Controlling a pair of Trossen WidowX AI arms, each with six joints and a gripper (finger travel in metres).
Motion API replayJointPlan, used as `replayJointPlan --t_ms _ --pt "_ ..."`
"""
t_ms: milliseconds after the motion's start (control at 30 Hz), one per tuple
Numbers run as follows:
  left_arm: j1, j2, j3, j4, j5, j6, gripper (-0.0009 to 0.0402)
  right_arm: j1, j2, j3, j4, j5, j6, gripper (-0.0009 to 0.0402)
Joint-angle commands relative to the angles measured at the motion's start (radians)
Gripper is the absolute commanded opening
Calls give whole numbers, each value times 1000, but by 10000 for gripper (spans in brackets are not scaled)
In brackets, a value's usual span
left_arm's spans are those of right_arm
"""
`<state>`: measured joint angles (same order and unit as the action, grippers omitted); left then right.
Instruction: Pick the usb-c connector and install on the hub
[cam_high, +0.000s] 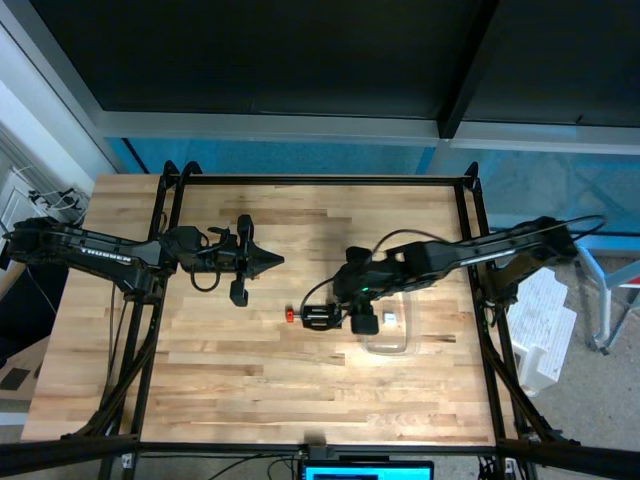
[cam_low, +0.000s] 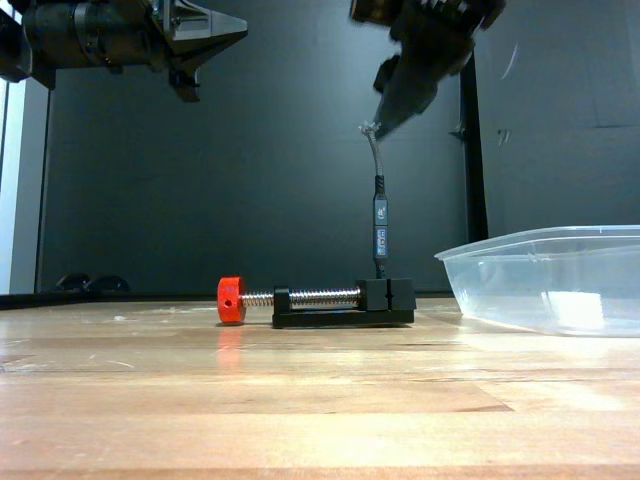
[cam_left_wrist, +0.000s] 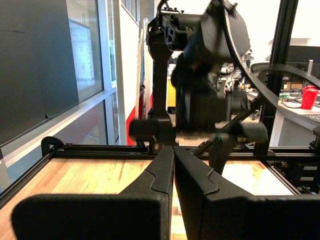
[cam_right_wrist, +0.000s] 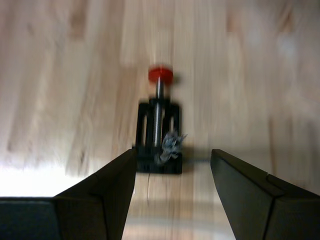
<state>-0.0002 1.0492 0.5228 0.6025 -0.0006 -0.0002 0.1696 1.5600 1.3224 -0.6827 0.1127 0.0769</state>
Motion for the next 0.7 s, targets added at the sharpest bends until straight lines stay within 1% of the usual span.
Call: replayJointPlan --t_ms 33,167,267,300,400,467,567,667,700 --pt "0 0 0 0 0 0 0 -8 -97 -88 150 0 -31 184" --pt "0 0 0 0 0 0 0 -44 -209 -207 362 -1 -45 160" --pt "0 0 0 0 0 0 0 -76 -286 -297 502 -16 -62 141" --pt "0 0 0 0 0 0 0 -88 -307 -322 544 -32 -65 133" --pt "0 0 0 0 0 0 0 -138 -362 -394 661 -111 -58 110" --pt "0 0 0 0 0 0 0 -167 -396 -443 735 -137 -48 92" --pt "0 0 0 0 0 0 0 -187 -439 -513 853 -132 -38 61" --pt "0 0 0 0 0 0 0 -188 -469 -573 968 -129 -38 27" --pt "0 0 0 0 0 0 0 -188 -475 -589 996 -121 -38 16"
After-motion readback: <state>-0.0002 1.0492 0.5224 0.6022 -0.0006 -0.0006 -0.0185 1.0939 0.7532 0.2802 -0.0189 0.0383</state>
